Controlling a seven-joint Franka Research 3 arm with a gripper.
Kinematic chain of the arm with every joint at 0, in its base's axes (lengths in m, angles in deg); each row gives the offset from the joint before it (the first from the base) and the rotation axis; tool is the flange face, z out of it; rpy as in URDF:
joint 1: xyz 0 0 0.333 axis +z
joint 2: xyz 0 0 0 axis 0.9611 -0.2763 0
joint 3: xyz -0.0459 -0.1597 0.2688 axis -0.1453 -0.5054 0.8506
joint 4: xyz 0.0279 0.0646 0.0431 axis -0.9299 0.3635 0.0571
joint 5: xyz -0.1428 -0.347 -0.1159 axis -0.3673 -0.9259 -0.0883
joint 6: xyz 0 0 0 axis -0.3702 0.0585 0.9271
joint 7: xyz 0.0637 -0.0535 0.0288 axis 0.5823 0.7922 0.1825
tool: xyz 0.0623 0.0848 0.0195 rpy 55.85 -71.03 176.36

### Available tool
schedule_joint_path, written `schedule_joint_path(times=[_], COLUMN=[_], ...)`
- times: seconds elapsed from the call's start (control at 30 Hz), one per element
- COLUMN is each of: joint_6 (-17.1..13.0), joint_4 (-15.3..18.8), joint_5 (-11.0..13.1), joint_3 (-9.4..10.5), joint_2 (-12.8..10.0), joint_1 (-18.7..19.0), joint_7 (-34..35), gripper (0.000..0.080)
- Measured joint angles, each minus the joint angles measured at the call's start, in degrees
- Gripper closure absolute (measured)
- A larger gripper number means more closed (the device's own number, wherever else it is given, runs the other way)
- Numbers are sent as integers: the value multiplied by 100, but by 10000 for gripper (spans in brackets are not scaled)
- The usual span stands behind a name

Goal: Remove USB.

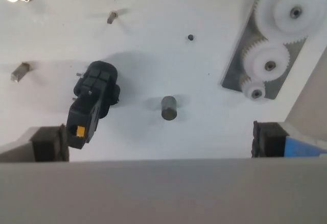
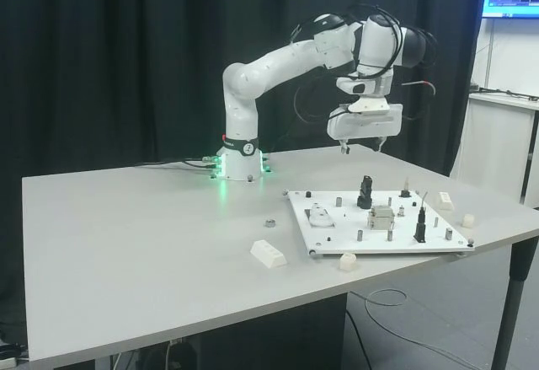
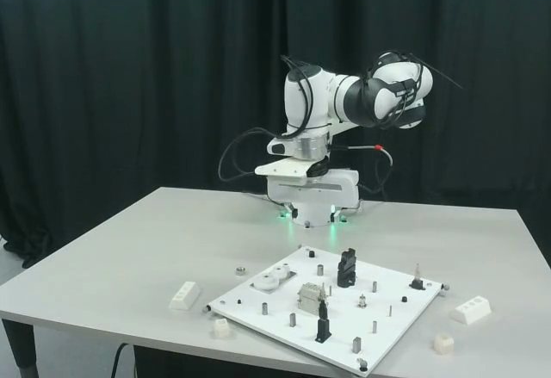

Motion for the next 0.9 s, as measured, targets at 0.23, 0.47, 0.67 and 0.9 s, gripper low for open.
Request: schedule_joint_path(times=[0.23,0.47,0.67,0.9], joint_6=[61,75,75,48], joint_4=[-56,-89,-117,-172], joint_5=[87,159,234,346], joint_3=[0,6,35,83], joint_2=[0,1,2,24], joint_1=[-107,-180,-237,-312], joint_7=[47,71,133,334], gripper=[3,3,3,3])
